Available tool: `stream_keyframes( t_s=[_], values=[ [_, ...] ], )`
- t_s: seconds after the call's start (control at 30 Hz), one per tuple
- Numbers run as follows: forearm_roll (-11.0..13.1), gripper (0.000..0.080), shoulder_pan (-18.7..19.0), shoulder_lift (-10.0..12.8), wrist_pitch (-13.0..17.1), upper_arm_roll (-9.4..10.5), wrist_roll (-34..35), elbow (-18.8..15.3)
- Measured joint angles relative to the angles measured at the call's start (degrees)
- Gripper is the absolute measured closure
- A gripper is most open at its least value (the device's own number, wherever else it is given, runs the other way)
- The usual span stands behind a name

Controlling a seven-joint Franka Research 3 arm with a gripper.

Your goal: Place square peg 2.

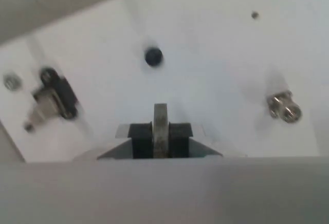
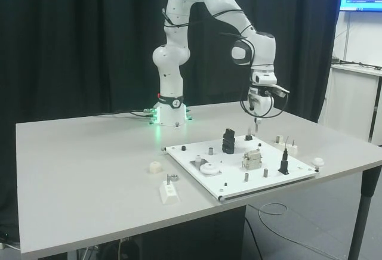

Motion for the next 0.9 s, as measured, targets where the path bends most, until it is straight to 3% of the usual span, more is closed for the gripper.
stream_keyframes(
  t_s=[0.3, 0.9],
  values=[
    [-3.3, 0.0742, 2.4, -0.2, 0.0, 1.48, 6.3, 0.3],
    [-4.8, 0.0742, 3.2, 0.9, 1.2, 5.85, 15.0, 3.5]
  ],
)
